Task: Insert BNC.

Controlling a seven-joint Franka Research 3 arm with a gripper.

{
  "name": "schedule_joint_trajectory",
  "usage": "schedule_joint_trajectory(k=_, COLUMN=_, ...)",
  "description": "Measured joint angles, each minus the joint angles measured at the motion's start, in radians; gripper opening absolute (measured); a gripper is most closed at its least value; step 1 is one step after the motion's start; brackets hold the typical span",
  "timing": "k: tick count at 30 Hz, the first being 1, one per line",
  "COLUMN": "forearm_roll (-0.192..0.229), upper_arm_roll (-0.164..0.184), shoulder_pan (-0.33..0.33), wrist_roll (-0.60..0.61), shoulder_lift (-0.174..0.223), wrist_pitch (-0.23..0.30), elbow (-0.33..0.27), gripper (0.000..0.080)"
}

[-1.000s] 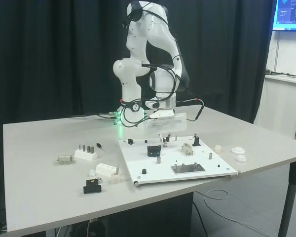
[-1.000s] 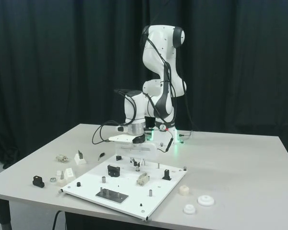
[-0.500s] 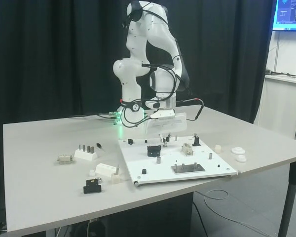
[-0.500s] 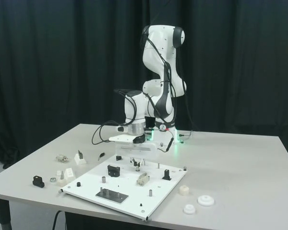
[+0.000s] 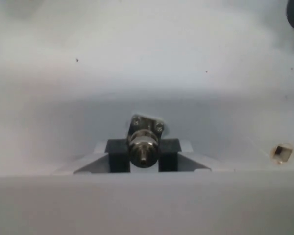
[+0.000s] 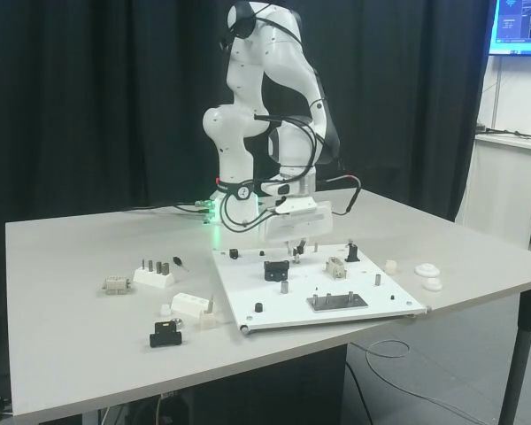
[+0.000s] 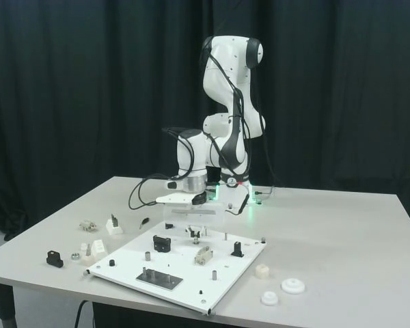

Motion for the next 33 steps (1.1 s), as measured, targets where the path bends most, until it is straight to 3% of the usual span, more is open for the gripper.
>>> schedule_joint_trajectory(k=8, forearm_roll=0.0, upper_arm_roll=0.001, shoulder_pan=0.0, wrist_roll=-0.065, shoulder_lift=0.009, wrist_pitch=0.0, elbow=0.005, gripper=0.012)
schedule_joint_trajectory(k=33, forearm_roll=0.001, upper_arm_roll=0.002, shoulder_pan=0.0, wrist_roll=-0.08, shoulder_lift=0.016, wrist_pitch=0.0, elbow=0.009, gripper=0.012)
